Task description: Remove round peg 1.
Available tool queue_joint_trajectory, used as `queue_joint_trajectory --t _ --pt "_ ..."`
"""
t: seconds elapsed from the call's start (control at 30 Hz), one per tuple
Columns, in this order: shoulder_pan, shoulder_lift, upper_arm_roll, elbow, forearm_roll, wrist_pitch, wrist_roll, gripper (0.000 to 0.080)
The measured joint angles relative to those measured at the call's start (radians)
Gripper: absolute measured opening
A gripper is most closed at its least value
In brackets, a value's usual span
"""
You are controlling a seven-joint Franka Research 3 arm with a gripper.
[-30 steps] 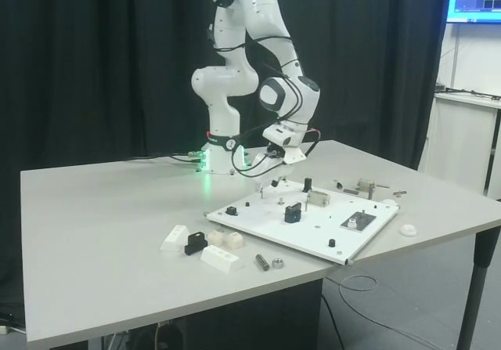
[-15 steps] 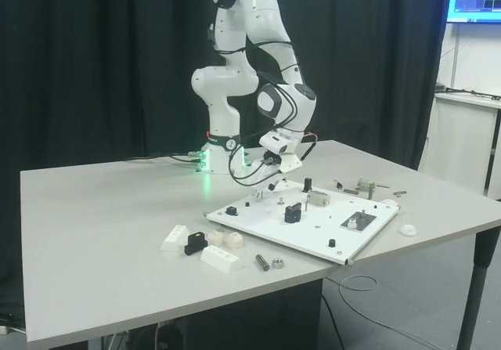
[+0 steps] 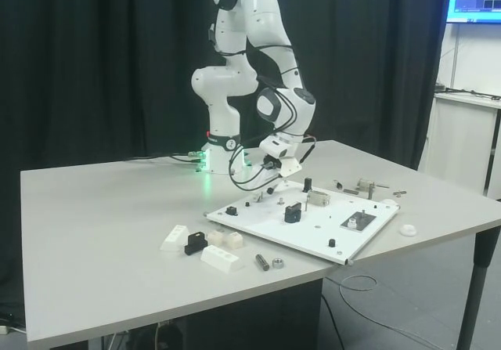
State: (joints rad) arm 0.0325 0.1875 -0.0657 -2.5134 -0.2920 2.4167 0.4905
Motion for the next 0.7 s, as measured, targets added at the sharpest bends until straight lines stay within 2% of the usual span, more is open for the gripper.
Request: queue_joint_trajectory --t 0.17,0.2,0.47,0.5,0.67,0.7 --pt "0.000 0.001 -0.005 0.000 0.000 0.001 -0.005 0.0700" --pt "0.000 0.001 -0.006 0.000 0.000 0.001 -0.005 0.0536" --pt "0.000 0.002 -0.015 0.000 0.000 0.009 -0.009 0.0536" --pt "0.000 0.002 -0.016 0.000 0.000 0.010 -0.009 0.0204" --pt "0.000 0.003 -0.019 0.000 0.000 0.014 -0.009 0.0204" --pt "0.000 0.003 -0.019 0.000 0.000 0.015 -0.009 0.0064"
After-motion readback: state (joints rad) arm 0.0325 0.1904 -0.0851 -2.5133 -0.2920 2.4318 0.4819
